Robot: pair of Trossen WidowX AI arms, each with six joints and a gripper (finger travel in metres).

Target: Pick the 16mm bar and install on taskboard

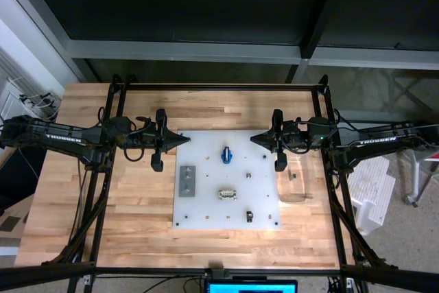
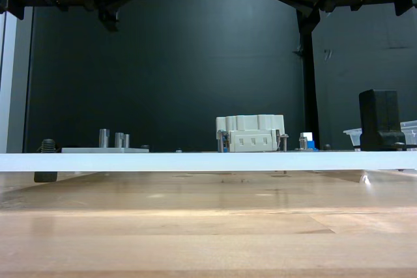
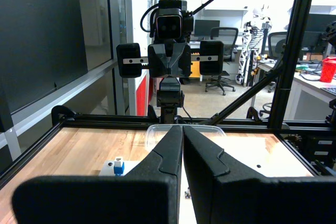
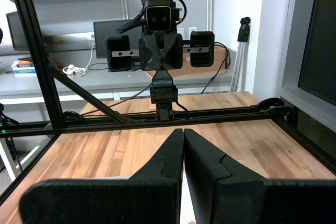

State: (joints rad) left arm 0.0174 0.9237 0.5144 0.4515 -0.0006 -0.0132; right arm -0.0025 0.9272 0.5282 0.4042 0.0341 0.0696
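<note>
The only lettering that can be read is the brand name TROSSEN, in white capitals, and it appears twice in the high view. One copy runs along the black forearm link of the left arm [image 1: 63, 137], out over the table's left edge, well back from the left gripper [image 1: 186, 140]. The other runs along the black forearm link of the right arm [image 1: 382, 139], over the right edge, well back from the right gripper [image 1: 253, 140]. Any writing on the blue lit screen [image 1: 251, 286] at the near edge, or on the stacked book spines [image 4: 21, 66] seen from the right wrist, is too small to read.
</note>
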